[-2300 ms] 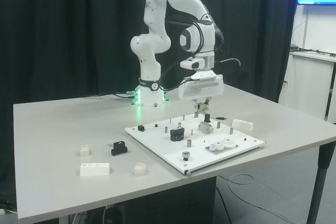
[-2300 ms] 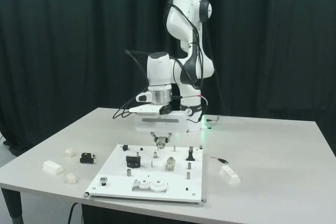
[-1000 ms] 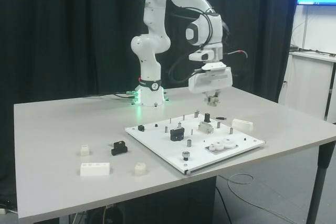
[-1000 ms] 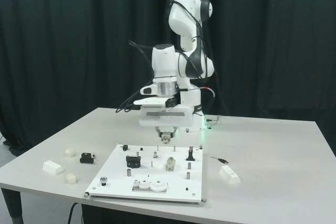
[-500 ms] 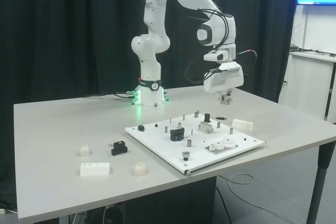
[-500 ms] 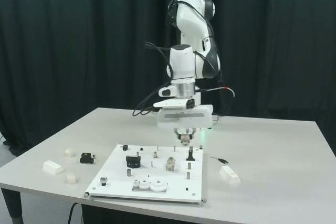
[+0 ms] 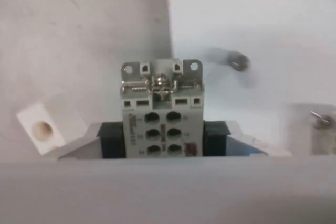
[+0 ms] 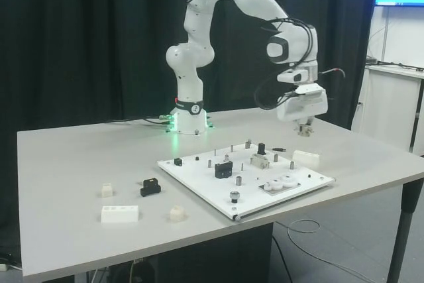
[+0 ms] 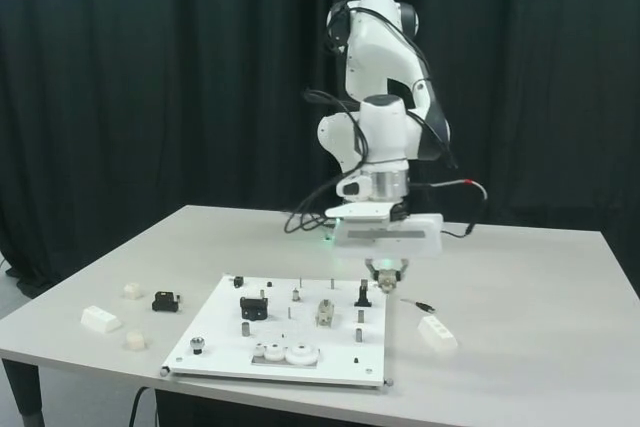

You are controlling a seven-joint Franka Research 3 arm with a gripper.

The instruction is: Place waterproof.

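While the connector (image 7: pixel 161 109) is pinched in the gripper (image 8: pixel 304 130) above the board's (image 8: pixel 199 170) far-right edge, nothing's placed yet.

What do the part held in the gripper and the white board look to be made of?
The connector block in the gripper looks like moulded grey-white plastic, matte, with a shiny metal clamp bracket across one end, probably steel. The white board looks like a smooth, rigid painted or plastic sheet; which is unclear.
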